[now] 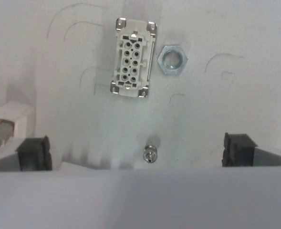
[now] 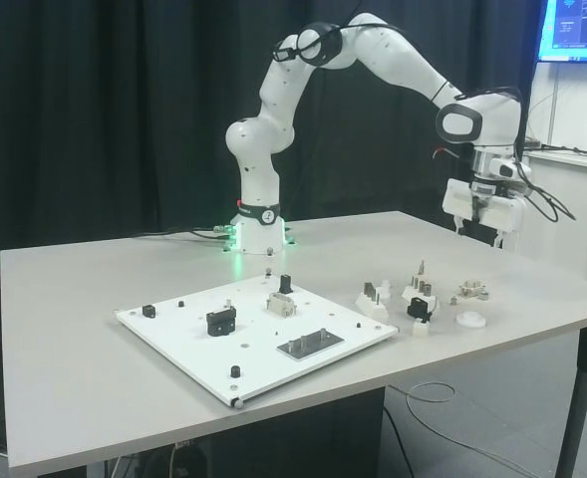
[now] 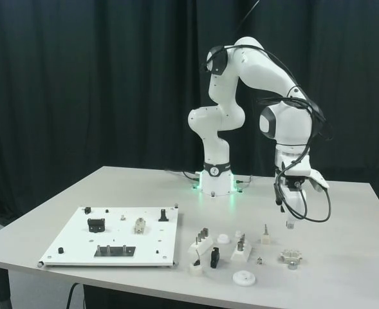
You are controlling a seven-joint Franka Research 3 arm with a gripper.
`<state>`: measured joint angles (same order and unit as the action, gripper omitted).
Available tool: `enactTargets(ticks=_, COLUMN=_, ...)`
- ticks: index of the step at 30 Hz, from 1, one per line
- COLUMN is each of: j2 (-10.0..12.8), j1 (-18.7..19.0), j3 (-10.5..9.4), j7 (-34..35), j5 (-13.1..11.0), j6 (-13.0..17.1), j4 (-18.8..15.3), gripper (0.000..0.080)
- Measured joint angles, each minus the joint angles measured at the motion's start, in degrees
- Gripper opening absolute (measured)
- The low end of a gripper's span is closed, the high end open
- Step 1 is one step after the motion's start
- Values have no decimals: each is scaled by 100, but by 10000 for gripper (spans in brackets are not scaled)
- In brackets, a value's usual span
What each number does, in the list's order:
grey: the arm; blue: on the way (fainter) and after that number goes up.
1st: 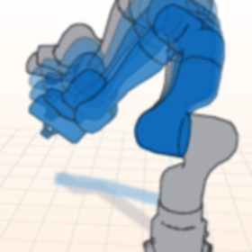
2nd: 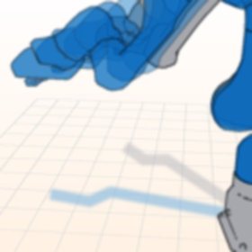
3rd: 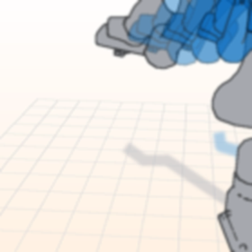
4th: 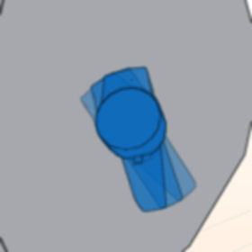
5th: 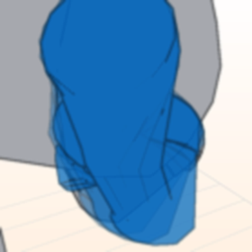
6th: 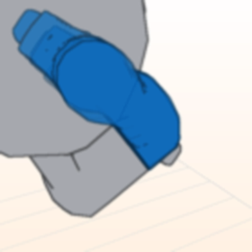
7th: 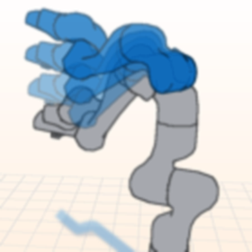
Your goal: Pick waterproof.
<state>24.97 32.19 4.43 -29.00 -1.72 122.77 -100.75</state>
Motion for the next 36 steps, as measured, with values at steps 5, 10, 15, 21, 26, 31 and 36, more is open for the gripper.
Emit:
enactTargets(ticks=5, j2=48, j1=7, j3=0, j7=32, j5=0, j6=66, j4=0, gripper=800)
enactTargets(ticks=10, j2=120, j1=17, j3=0, j7=89, j5=0, j6=172, j4=0, gripper=800)
enactTargets(ticks=15, j2=219, j1=36, j3=2, j7=127, j5=0, j6=266, j4=0, gripper=800)
enactTargets(ticks=21, j2=370, j1=58, j3=5, j7=134, j5=0, j6=381, j4=-2, gripper=800)
enactTargets(ticks=26, j2=508, j1=73, j3=6, j7=163, j5=0, j6=480, j4=-3, gripper=800)
enactTargets(ticks=31, j2=640, j1=95, j3=6, j7=219, j5=0, j6=614, j4=-4, gripper=800)
enactTargets(ticks=36, j2=739, j1=125, j3=10, j7=277, j5=0, j6=703, j4=-4, gripper=800)
